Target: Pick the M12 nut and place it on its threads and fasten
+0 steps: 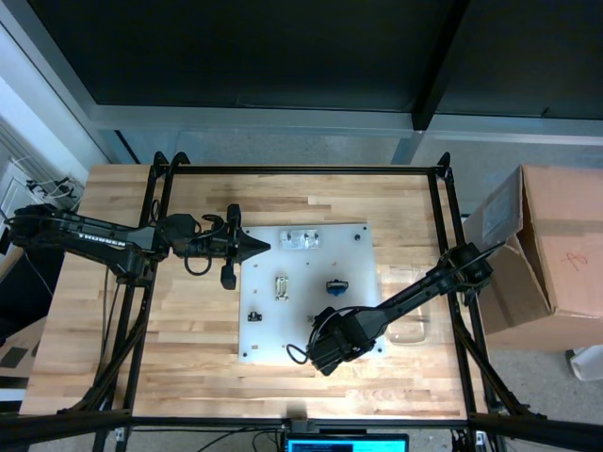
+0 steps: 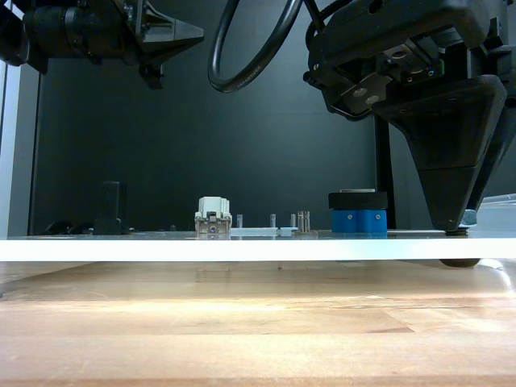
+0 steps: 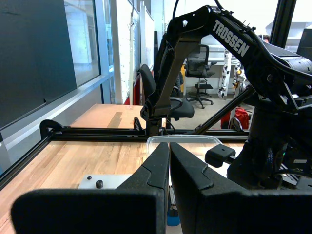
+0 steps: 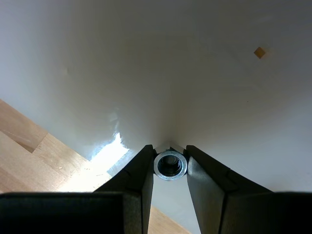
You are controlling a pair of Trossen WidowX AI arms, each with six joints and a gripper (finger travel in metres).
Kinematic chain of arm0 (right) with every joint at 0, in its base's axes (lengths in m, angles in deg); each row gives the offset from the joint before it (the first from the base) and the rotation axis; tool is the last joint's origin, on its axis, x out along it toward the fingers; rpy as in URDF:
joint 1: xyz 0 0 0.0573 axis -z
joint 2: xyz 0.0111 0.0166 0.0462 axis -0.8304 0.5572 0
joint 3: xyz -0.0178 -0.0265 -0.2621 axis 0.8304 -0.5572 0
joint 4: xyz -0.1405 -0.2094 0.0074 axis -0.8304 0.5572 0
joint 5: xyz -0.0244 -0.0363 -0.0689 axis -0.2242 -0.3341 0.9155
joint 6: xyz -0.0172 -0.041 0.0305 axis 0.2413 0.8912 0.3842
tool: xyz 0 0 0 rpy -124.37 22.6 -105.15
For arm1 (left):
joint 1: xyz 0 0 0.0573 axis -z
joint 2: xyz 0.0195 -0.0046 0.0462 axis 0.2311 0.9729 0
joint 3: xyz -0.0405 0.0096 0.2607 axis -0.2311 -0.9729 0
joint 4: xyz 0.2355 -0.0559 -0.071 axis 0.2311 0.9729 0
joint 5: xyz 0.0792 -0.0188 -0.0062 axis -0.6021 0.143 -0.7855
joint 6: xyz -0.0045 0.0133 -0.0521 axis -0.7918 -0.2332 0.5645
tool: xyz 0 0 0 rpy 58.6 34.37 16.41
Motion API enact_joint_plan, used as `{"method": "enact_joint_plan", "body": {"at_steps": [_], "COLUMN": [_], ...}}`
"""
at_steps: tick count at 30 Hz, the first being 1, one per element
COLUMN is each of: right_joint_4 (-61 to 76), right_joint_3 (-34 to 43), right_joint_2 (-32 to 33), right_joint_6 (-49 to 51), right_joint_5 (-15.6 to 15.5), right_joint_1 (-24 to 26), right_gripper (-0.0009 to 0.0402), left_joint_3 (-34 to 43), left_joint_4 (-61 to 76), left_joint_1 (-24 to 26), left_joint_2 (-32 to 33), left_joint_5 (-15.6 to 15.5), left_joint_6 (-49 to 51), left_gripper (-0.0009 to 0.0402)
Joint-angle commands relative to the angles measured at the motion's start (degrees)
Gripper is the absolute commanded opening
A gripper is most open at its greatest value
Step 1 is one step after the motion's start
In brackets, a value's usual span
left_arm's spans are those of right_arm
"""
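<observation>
In the high view the right gripper [image 1: 326, 358] hangs over the near edge of the white board [image 1: 301, 282]. Its dark body covers its own fingertips, the nut and the stud, so none of these can be made out here. The clear tray [image 1: 412, 328] lies just beside the board's right edge, and the left gripper [image 1: 265, 247] points inward over the board's far left side, well apart from the right one. In the low view the right gripper [image 2: 458, 229] tapers down to the board's [image 2: 242, 246] surface, to the right of a blue block [image 2: 359, 218], with a pale glint at the tips (too small to name). The left gripper [image 2: 189, 32] sits high above the board, partly cut off by the frame. In the left wrist view the left gripper [image 3: 169, 146] has its fingers pressed together with only a thin seam between them and nothing in them; beyond lie the tray [image 3: 183, 140] and the right arm [image 3: 234, 44], and the nut is out of sight. In the right wrist view the right gripper [image 4: 169, 152] has its fingers [image 4: 141, 175] closed against both sides of the nut [image 4: 170, 165], a small bright silver ring lying flat over the white board, near where the board's edge meets the wooden table [image 4: 29, 146]. Its bore is dark, so I cannot tell whether the nut is on its stud.
</observation>
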Motion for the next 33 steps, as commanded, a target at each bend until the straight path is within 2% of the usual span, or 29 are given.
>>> {"method": "enact_joint_plan", "body": {"at_steps": [1, 12, 25, 33], "right_joint_4": [-0.1, -0.2, -0.2, 0.0], "right_joint_3": [0.0, 0.0, 0.2, 0.2], "right_joint_2": [0.0, 0.0, -0.1, -1.4], "right_joint_6": [0.0, 0.5, 0.4, 0.4], "right_joint_5": [0.1, 0.1, 0.0, 0.0], "right_joint_1": [0.0, 0.0, 0.0, 0.0], "right_gripper": [0.0, 0.0009, 0.0148, 0.0207], "left_joint_3": [0.0, 0.0, 0.0, 0.0], "left_joint_4": [0.0, 0.0, 0.0, 0.0], "left_joint_1": [0.0, 0.0, 0.0, 0.0], "left_joint_2": [0.0, 0.0, 0.0, 0.0], "left_joint_5": [0.0, 0.0, 0.0, 0.0], "left_joint_6": [0.0, 0.0, 0.0, 0.0], "left_gripper": [0.0, 0.0, 0.0, 0.0]}}
